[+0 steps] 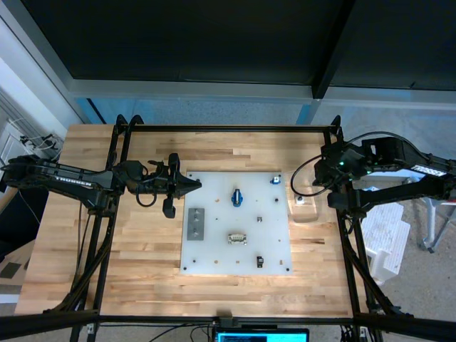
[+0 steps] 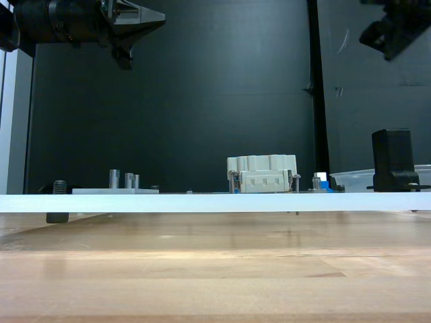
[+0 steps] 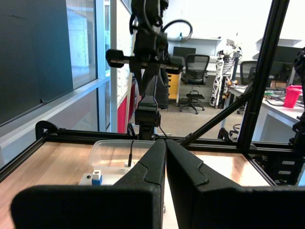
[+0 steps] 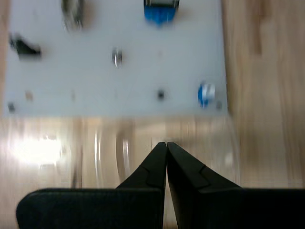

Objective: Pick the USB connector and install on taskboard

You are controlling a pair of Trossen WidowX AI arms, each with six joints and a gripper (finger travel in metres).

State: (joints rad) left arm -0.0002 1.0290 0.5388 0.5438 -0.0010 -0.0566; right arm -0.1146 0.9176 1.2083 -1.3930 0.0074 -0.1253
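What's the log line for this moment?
left gripper: shut, raised near left edge of board | right gripper: shut, above tray | nothing held

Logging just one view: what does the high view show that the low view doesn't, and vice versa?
High only: the taskboard's top face, the screen at the near edge. Low only: the board's underside gap, how tall its black socket stands. Both: grey block, multi-pin socket, left hand above the board's left edge, right hand above the clear tray.
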